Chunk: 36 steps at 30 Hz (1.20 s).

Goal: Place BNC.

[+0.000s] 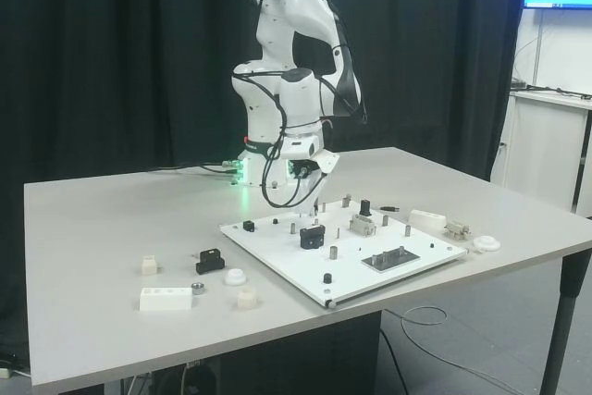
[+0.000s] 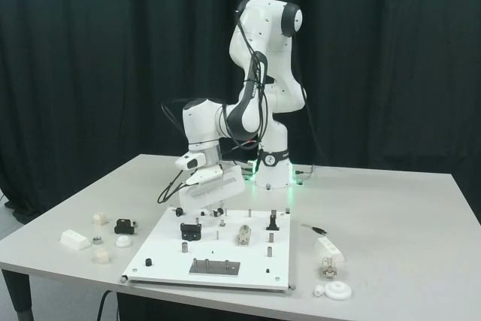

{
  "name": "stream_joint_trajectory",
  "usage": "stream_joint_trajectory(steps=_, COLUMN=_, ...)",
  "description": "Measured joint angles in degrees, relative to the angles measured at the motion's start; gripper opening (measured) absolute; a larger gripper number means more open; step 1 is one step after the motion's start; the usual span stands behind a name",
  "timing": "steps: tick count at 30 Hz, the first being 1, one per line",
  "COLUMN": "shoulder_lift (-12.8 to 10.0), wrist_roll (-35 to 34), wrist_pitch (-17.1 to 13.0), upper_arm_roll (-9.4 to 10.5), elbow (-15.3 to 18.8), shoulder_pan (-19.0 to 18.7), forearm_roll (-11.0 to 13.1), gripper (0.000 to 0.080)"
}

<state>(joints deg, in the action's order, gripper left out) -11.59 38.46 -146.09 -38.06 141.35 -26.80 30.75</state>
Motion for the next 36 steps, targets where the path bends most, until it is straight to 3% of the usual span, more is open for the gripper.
stream_joint_trajectory(steps=21, shoulder_lift=0.1, wrist_roll=-1.06, wrist_pitch=0.0, upper_arm_roll=-0.23, elbow=-0.69, shoulder_pan=-0.01, forearm_roll=-0.5, gripper=0.0125)
stream_joint_trajectory(steps=30, shoulder_lift=0.79, wrist_roll=-2.74, wrist_pitch=0.0, upper_arm_roll=-1.49, elbow=-1.64, shoulder_pan=-0.01, forearm_roll=-2.8, gripper=0.0125)
stream_joint_trajectory(steps=36, shoulder_lift=1.0, wrist_roll=-4.26, wrist_pitch=-0.03, upper_arm_roll=-3.87, elbow=-2.91, shoulder_pan=-0.01, forearm_roll=-5.84, gripper=0.0125)
